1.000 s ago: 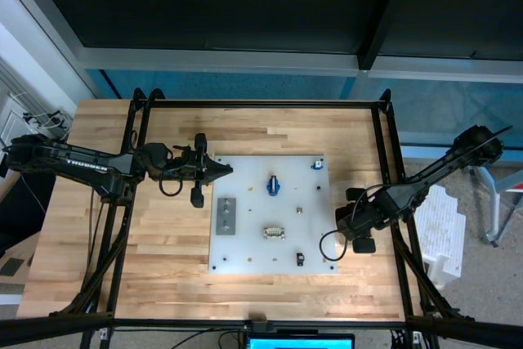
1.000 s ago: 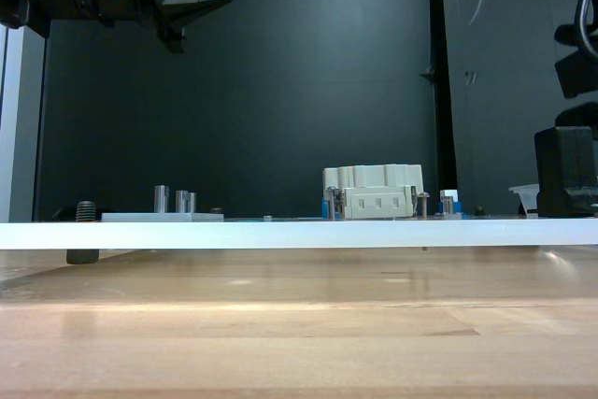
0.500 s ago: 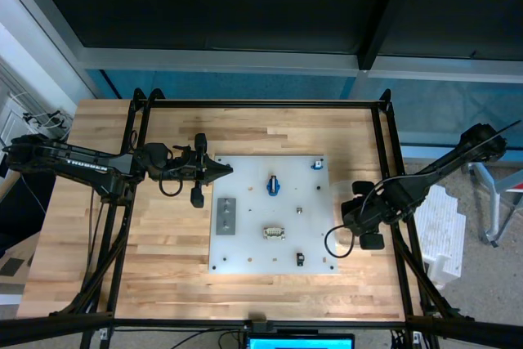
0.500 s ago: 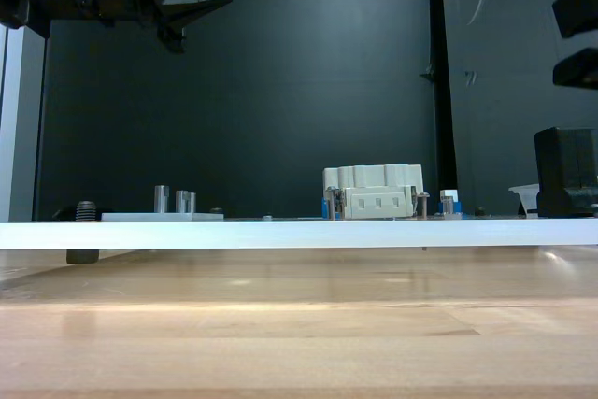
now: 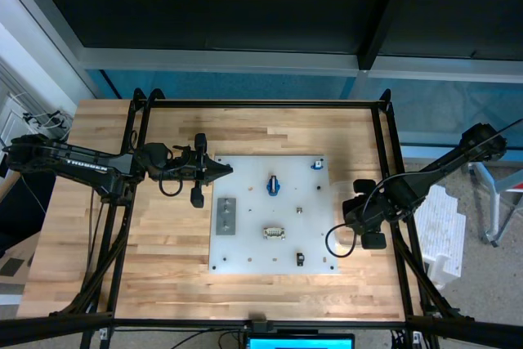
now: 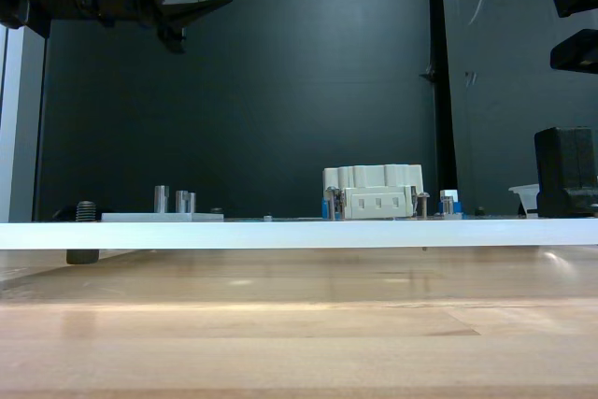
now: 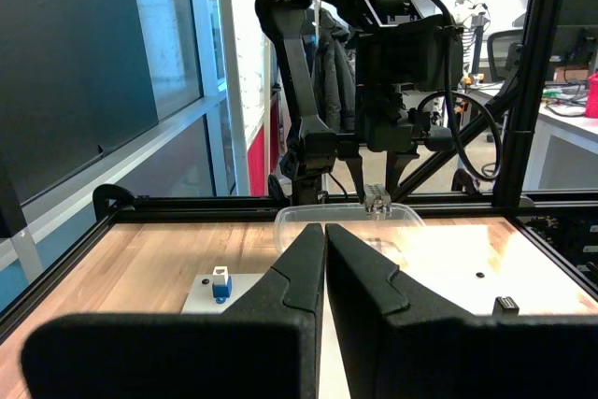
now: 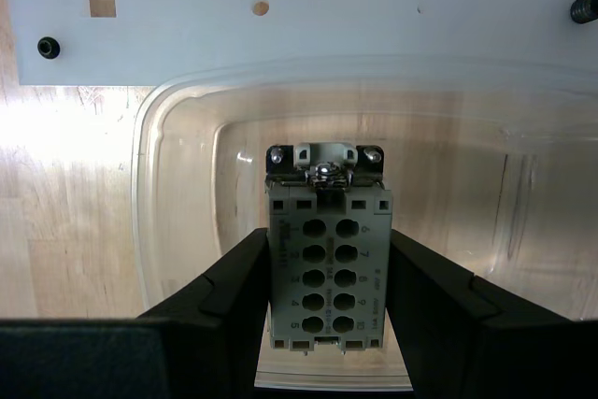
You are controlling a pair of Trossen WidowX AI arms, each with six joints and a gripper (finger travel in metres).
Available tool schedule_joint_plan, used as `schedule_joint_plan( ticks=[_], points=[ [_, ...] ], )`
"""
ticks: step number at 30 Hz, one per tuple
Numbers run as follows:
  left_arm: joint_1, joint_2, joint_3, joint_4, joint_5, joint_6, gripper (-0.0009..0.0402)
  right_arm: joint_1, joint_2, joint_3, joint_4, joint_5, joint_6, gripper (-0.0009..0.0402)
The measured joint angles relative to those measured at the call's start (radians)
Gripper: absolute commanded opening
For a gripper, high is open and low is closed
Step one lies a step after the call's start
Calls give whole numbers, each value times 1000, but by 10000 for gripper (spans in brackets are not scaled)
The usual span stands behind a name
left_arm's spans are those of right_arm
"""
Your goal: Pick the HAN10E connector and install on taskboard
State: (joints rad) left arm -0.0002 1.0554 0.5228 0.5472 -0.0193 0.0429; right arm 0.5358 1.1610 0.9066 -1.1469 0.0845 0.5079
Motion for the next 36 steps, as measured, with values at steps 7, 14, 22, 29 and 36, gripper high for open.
schedule_joint_plan(
  ticks=[7,14,22,29,36],
  points=[
    [0,0,0,0,0,0,1,-38,83,79,2,-7,-14,34],
    [0,0,0,0,0,0,1,-91,220,196,2,-6,-40,34],
    [0,0,0,0,0,0,1,-146,404,385,4,-6,-61,34],
    [0,0,0,0,0,0,1,-170,537,519,0,-8,-88,34],
    [0,0,0,0,0,0,1,-179,635,626,-4,-6,-103,34]
  ],
)
